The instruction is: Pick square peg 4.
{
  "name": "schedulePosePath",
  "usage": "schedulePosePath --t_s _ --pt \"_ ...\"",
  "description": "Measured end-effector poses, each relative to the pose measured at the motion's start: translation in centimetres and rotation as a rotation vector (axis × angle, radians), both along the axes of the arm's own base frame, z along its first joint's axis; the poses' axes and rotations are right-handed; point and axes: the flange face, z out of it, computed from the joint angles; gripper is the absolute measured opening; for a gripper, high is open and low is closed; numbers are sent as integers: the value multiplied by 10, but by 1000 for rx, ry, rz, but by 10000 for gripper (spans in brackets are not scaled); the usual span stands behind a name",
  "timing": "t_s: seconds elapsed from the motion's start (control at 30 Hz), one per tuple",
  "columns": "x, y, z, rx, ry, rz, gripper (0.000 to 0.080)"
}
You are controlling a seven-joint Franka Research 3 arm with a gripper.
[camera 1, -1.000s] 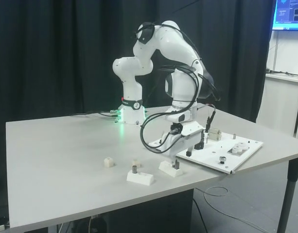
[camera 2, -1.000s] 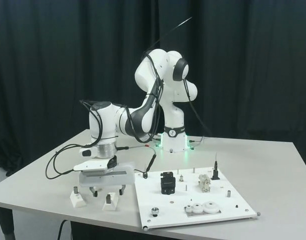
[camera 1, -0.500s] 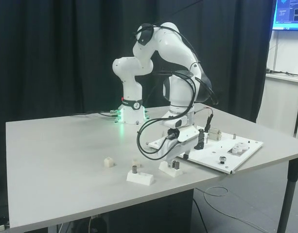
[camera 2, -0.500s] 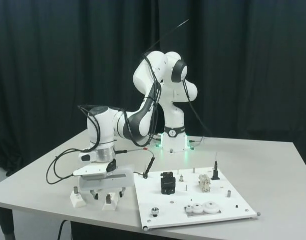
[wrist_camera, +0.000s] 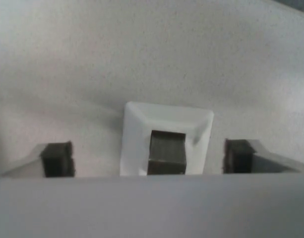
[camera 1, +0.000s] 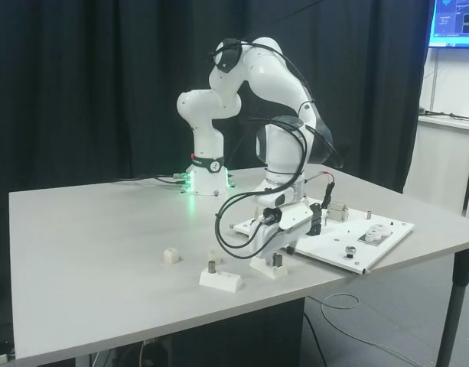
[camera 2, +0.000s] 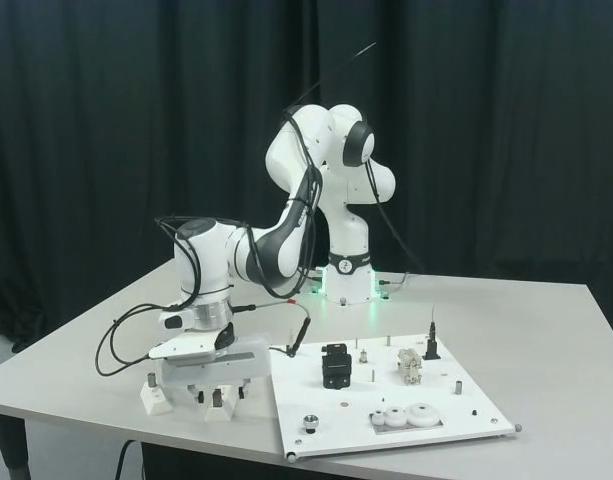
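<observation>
Square peg 4 (wrist_camera: 166, 151) is seen upright in its white base (wrist_camera: 166, 124) on the grey worktop (camera 1: 89, 229), between the end effector's (wrist_camera: 148, 158) spread fingers (wrist_camera: 56, 159) (neither touching it). A white assembly board (camera 2: 386, 400) is found just beyond.

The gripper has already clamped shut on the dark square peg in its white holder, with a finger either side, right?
Not yet. The wrist view shows the gripper open: its fingers stand either side of the square peg in the white holder, with gaps between.
</observation>
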Motion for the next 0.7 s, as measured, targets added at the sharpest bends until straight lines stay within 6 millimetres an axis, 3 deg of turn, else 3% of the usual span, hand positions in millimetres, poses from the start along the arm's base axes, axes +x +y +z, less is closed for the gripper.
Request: schedulePosePath --t_s 0.17,0.2,0.37,0.4,0.63,0.67,0.7 --pt "0 -2 0 0 0 -2 650" --pt "0 -2 0 0 0 -3 470" --pt "-1 -4 0 0 0 -6 470" --pt "-1 -4 0 0 0 -6 282" --pt "0 -4 1 -1 -3 -6 282" --pt "0 -4 2 -1 -3 -5 151" --pt "1 -4 2 0 -4 -5 152"
